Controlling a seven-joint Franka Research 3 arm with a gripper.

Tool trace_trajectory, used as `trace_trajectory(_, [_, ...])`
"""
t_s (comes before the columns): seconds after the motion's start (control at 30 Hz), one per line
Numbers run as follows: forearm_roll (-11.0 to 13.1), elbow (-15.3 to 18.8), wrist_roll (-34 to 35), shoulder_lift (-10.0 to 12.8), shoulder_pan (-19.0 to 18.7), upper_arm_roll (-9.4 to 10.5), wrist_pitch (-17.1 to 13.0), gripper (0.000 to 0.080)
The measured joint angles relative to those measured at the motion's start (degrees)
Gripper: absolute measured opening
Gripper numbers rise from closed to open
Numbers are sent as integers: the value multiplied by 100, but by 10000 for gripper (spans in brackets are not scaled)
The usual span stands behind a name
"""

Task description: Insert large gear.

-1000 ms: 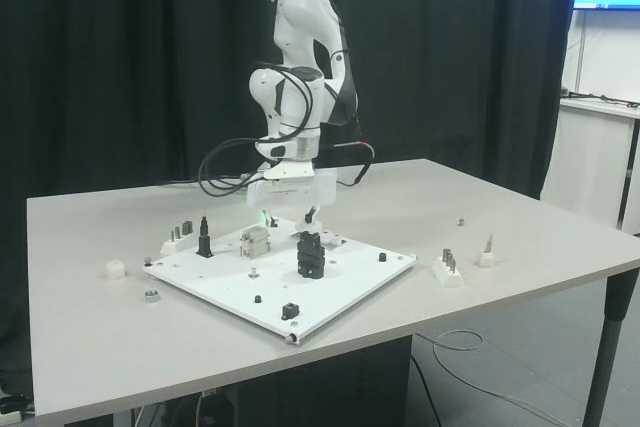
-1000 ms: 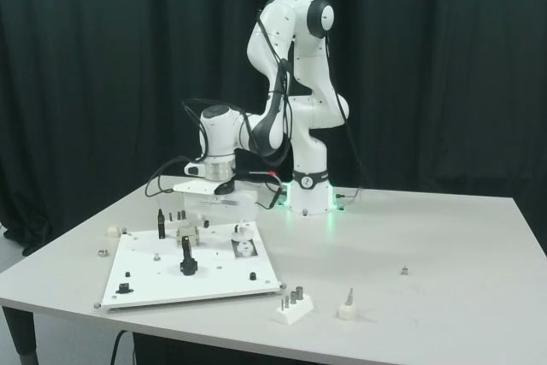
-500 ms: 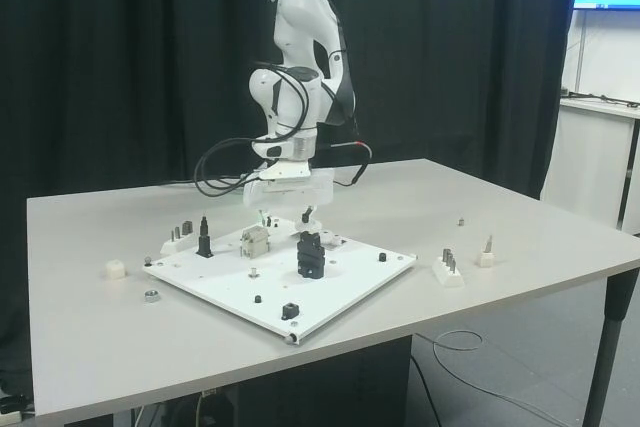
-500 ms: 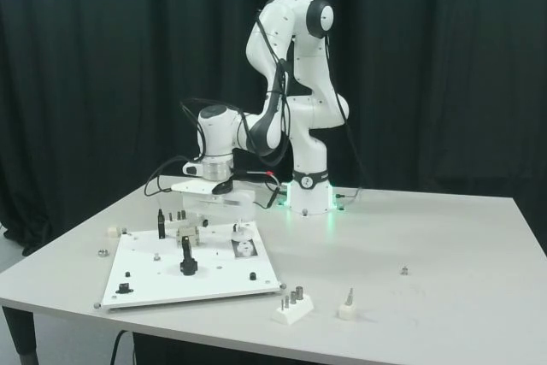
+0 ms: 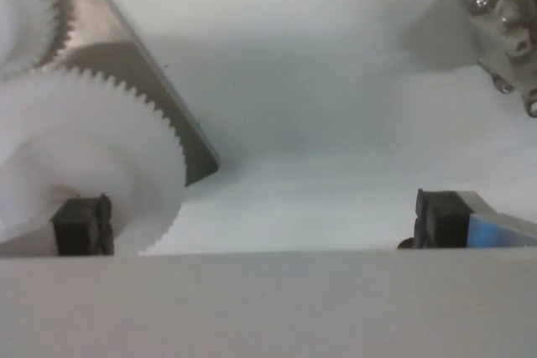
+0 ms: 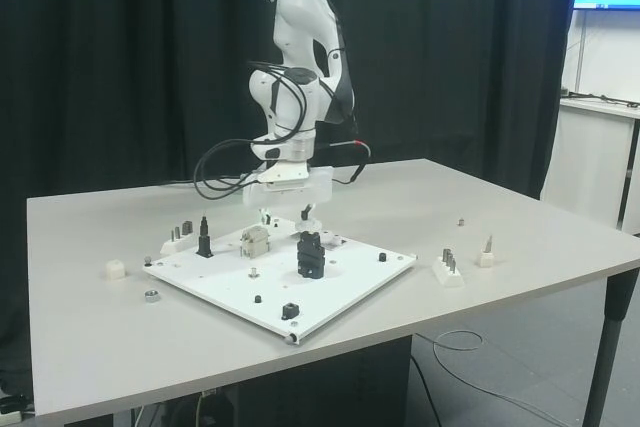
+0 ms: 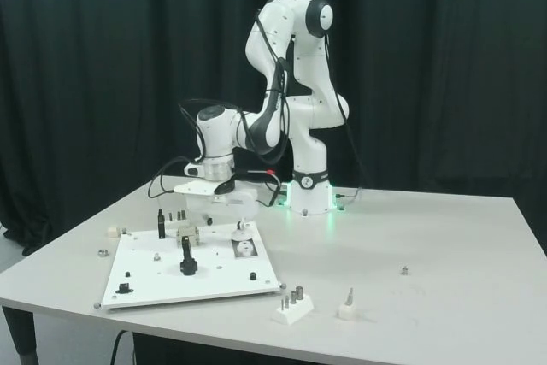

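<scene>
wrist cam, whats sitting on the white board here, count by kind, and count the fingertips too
white gears: 2
grey plate under the gears: 1
metal connector: 1
black fingertips: 2
total: 6

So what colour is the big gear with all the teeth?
White; the big gear shows best in the wrist view.

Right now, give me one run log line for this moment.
phase: after insertion | large gear: seated on board, meshed with neighbour gear | gripper: open, above gear
</scene>
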State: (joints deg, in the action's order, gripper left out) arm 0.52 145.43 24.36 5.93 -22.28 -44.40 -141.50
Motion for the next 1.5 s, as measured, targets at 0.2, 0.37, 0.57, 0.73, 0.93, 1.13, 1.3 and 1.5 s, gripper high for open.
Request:
trace_trajectory(0.2, [0, -1, 0, -4, -7, 52, -44, 800])
trace_trajectory(0.37, [0, -1, 0, -3, -9, 128, -129, 800])
trace_trajectory(0.57, [5, -1, 0, 15, -9, 188, -234, 800])
trace_trajectory(0.73, [5, -2, 0, 31, -5, 189, -310, 800])
trace_trajectory(0.93, [-6, -13, 0, 46, 16, 145, -333, 800])
trace_trajectory(1.13, [-19, -16, -20, 59, 18, 35, -336, 800])
trace_trajectory(1.3, [-19, -8, -71, 63, 19, -11, -331, 800])
trace_trajectory(1.5, [-18, -6, -80, 55, 19, -17, -296, 800])
